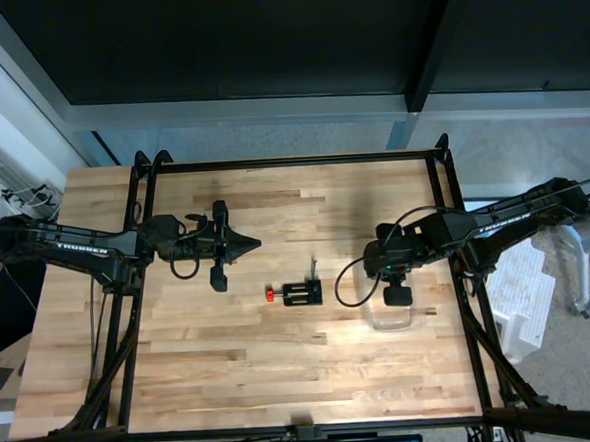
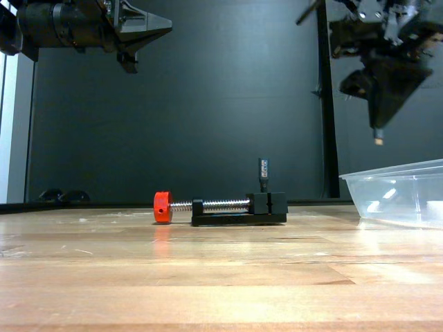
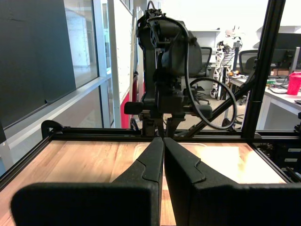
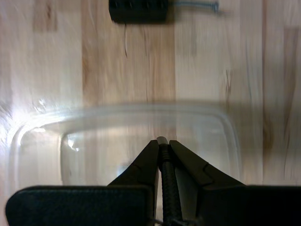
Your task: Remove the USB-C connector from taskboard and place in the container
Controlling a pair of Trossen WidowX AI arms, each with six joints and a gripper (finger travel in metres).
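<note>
The USB-C connector (image 4: 163,157), a thin dark stick, is pinched between the fingers of my right gripper (image 4: 162,144), and its pale tip (image 2: 378,140) pokes out below them. That gripper (image 1: 397,297) hangs above the container (image 4: 141,110), a clear plastic tray (image 2: 401,194), without touching it. The taskboard (image 1: 299,293), a small black block with a red-orange knob (image 2: 162,207), lies mid-table to the left of the tray. My left gripper (image 1: 254,244) is shut on nothing, high above the table (image 2: 165,26) and left of the block.
A short dark upright post (image 2: 263,173) stands on the block's right end. A thin grey pin (image 4: 195,4) lies just beyond the block. A black frame rail (image 1: 291,161) runs along the table's edges.
</note>
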